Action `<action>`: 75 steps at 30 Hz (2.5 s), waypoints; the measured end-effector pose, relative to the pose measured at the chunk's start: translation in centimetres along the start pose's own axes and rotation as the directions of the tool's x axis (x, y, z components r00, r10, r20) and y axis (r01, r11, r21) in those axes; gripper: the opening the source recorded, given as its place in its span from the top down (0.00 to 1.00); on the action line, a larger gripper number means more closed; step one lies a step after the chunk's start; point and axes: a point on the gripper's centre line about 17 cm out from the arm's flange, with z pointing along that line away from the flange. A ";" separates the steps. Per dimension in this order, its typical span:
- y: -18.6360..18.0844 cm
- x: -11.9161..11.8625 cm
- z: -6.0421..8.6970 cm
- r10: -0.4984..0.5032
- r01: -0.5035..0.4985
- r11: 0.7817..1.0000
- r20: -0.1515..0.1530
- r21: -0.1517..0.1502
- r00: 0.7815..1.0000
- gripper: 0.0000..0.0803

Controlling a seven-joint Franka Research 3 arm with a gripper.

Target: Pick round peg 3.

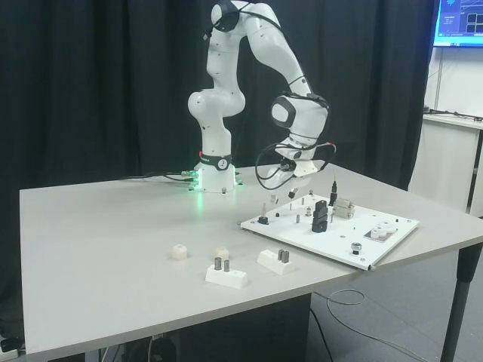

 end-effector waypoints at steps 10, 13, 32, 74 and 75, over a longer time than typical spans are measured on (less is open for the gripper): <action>-0.3 0.0 -0.6 -0.002 0.002 1.000 -0.006 0.003 1.000 0.00; -0.4 0.0 -0.7 0.005 -0.005 1.000 -0.006 0.006 1.000 0.00; -2.7 0.7 -2.1 0.028 -0.027 0.999 -0.029 0.045 0.999 0.00; -1.8 1.9 -6.4 -0.027 0.029 0.999 -0.064 0.019 0.998 0.00; -1.7 2.0 -6.5 -0.031 0.032 0.999 -0.066 0.014 0.997 0.00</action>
